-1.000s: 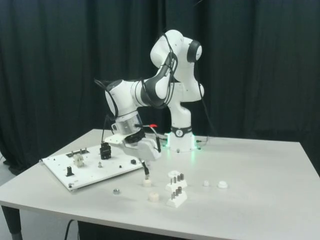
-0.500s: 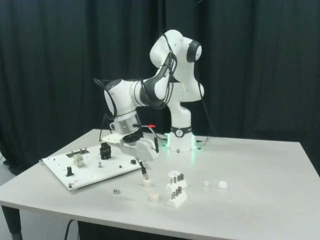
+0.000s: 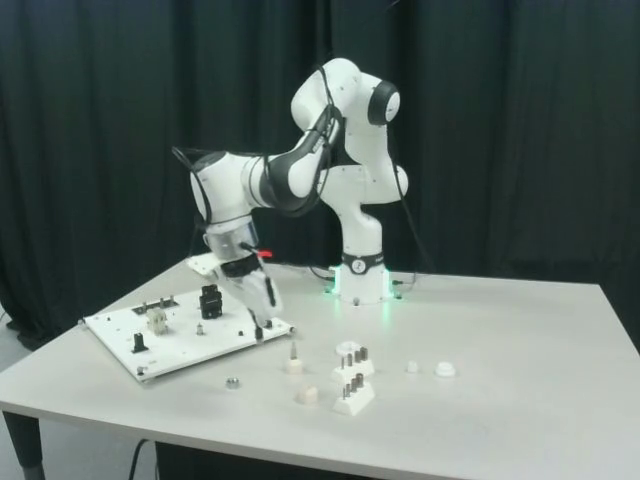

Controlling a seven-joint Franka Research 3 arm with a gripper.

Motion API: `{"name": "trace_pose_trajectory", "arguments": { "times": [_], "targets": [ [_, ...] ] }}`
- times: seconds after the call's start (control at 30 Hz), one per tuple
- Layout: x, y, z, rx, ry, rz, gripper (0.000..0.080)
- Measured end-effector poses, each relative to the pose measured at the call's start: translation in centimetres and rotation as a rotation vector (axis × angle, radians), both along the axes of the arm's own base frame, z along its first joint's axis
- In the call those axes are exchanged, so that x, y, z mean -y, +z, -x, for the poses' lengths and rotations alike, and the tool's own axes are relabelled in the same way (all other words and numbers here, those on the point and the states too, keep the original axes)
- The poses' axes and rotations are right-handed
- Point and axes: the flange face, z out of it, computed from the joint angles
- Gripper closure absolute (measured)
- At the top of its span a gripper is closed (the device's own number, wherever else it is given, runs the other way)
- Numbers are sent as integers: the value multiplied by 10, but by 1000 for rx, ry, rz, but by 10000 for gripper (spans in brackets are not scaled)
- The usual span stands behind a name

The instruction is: Insert USB.

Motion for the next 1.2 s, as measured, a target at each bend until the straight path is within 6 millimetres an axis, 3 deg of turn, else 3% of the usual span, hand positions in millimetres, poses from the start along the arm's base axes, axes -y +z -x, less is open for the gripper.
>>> {"name": "trace_pose_trajectory", "arguments": {
  "times": [0.47,1.2],
  "targets": [
    [69,20,14,8,-37,79,742],
    [156,50,42,-45,327,143,742]
  ]
}}
